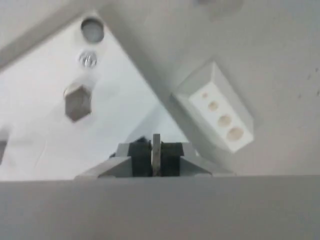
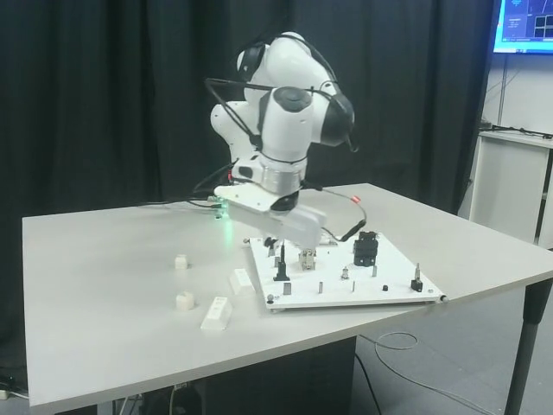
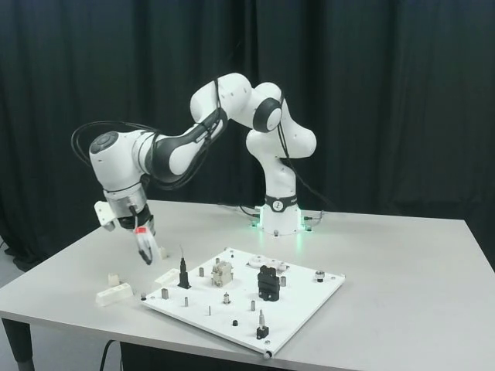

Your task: Insert square peg 1.

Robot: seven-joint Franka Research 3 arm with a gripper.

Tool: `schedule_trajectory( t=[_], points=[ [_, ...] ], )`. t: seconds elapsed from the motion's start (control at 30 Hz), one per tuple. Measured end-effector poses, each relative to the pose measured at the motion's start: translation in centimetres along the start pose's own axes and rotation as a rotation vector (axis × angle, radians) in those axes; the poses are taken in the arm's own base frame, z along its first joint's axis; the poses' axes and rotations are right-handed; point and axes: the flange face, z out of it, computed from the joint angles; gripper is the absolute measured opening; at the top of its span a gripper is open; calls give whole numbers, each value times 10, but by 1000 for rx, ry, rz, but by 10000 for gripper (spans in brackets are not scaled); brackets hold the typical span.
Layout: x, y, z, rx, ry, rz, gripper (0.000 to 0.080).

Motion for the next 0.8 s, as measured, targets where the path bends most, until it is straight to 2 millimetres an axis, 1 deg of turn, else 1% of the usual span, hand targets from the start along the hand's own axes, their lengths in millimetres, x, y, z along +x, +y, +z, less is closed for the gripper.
schedule_trajectory(
  t=[0.53, 0.8],
  points=[
    [-75, 15, -22, -30, 38, 33, 35],
    [-107, 25, -33, -21, 61, 135, 35]
  ],
)
